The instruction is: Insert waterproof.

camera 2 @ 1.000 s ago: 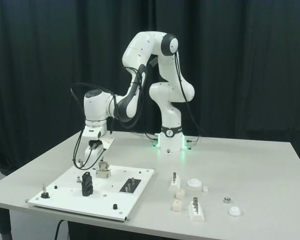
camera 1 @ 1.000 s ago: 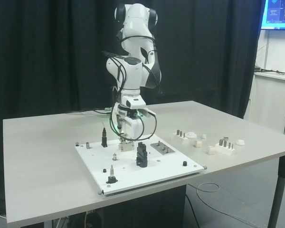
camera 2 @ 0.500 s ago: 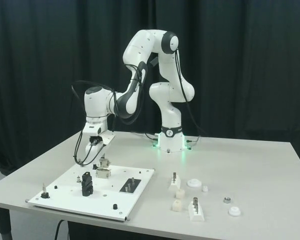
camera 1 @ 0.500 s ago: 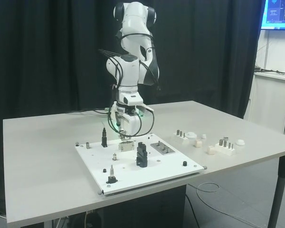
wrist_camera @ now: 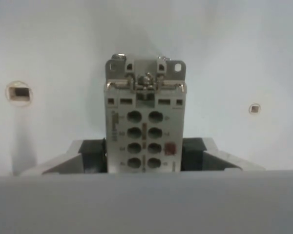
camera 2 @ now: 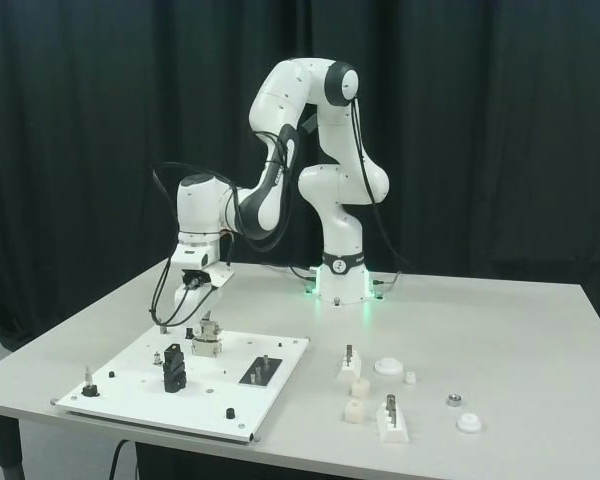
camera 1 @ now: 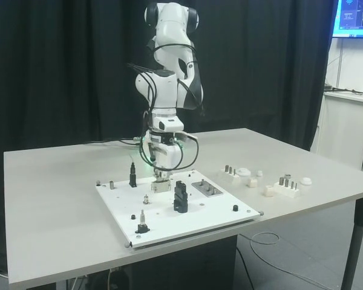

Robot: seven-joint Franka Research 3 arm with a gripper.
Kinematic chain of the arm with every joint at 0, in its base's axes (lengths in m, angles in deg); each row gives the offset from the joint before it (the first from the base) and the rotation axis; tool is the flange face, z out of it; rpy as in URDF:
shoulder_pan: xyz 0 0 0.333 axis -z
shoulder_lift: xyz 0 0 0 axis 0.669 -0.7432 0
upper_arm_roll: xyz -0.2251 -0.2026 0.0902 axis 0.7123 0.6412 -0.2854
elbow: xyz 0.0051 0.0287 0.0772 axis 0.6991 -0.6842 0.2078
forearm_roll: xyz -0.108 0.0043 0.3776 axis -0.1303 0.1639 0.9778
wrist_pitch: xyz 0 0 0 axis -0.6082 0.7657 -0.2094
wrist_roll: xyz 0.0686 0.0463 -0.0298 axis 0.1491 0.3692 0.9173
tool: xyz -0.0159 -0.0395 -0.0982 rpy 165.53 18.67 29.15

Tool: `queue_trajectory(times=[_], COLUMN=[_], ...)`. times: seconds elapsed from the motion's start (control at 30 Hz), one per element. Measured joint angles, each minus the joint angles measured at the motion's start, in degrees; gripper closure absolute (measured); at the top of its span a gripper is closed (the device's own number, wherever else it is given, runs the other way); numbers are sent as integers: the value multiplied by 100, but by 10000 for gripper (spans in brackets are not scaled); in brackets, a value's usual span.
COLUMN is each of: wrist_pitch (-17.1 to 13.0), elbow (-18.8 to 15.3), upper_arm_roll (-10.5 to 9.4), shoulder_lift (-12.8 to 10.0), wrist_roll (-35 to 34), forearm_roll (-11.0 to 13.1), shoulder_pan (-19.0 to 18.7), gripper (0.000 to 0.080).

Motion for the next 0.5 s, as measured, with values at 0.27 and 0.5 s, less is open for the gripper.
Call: queue_trajectory(times=[0.27, 0.5], wrist_pitch=[-445, -511], elbow=[-258, -396], upper_arm_roll=[0, 11], shoulder_lift=[44, 168], wrist_roll=[30, 62], forearm_roll=[1, -1], shoulder_pan=[-3, -2], gripper=[479, 479])
